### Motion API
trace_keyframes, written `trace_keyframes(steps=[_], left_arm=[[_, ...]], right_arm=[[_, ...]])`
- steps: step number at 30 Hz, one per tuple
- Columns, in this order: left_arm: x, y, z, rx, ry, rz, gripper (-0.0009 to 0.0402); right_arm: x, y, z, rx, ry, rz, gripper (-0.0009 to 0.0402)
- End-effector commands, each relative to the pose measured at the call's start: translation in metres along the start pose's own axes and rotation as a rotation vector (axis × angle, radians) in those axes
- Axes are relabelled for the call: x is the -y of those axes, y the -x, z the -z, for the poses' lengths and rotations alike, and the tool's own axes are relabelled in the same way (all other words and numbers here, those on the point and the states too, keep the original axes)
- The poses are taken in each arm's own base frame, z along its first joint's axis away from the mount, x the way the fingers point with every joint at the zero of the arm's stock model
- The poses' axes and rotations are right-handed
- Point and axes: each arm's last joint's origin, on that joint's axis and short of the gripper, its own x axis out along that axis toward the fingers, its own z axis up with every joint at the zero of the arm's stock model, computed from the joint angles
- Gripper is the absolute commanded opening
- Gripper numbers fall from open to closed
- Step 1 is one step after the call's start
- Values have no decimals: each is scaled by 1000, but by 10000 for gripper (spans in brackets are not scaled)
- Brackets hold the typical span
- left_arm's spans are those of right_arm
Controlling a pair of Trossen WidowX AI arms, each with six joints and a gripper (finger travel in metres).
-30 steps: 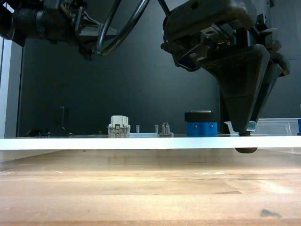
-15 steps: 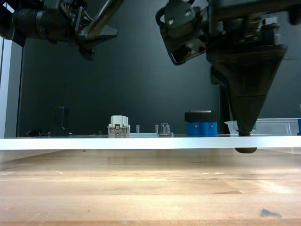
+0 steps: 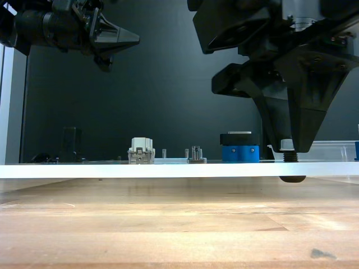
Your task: Unfasten the M12 fastener and place in the container
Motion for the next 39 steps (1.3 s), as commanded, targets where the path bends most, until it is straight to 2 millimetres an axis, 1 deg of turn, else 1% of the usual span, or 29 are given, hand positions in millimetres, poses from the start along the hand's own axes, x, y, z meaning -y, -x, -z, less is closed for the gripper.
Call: trace_keyframes(steps=[1, 4, 9, 12, 16, 18, 22, 27, 31, 35, 39], left_arm=[[0, 0, 0, 1, 0, 0, 0], [0, 0, 0, 1, 0, 0, 0], [0, 0, 0, 1, 0, 0, 0], [0, 0, 0, 0, 0, 0, 0], [0, 0, 0, 1, 0, 0, 0], [0, 0, 0, 0, 0, 0, 0], [0, 0, 0, 1, 0, 0, 0], [0, 0, 0, 1, 0, 0, 0], [0, 0, 0, 1, 0, 0, 0], [0, 0, 0, 1, 0, 0, 0], [0, 0, 0, 1, 0, 0, 0]], right_arm=[[0, 0, 0, -2, 94, 2, 0], [0, 0, 0, -1, 143, 2, 0], [0, 7, 1, 14, 143, 2, 0], [1, 17, 2, 39, 138, 1, 0], [5, 36, 6, 85, 124, 1, 0], [10, 47, 9, 100, 90, 1, 0], [23, 66, 17, 117, -4, 1, 0], [40, 88, 29, 127, -70, 7, 0], [60, 103, 43, 123, -143, 16, 0], [84, 109, 63, 123, -227, 27, 0], [104, 110, 85, 110, -298, 39, 0]])
